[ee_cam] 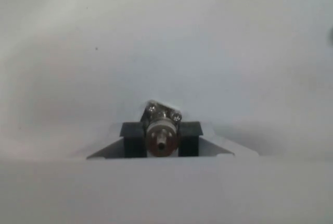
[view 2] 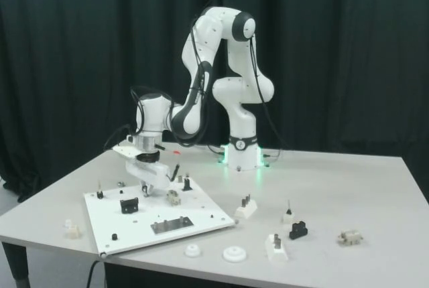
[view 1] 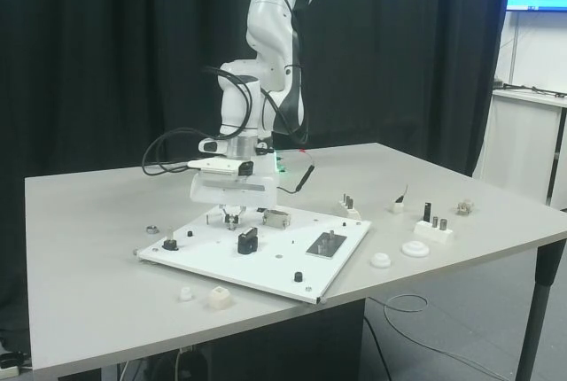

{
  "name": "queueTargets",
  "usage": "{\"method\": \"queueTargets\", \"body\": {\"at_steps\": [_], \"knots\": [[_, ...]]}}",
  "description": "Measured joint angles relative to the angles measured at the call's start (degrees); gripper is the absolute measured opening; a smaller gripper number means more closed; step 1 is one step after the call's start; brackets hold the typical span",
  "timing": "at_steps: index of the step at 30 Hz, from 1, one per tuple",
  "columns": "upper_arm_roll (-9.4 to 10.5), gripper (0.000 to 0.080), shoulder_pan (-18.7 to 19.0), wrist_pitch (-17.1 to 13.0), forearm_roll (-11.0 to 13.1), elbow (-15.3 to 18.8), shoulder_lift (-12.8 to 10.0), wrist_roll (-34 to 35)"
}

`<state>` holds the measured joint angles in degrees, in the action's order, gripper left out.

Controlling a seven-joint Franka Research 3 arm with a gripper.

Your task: Insert BNC.

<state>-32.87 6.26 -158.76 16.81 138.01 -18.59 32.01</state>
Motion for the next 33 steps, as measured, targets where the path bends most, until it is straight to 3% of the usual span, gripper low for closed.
{"method": "queueTargets", "body": {"at_steps": [33], "knots": [[0.03,0.0127,0.0,0.3,1.0,-0.1,-0.3,-12.7]]}}
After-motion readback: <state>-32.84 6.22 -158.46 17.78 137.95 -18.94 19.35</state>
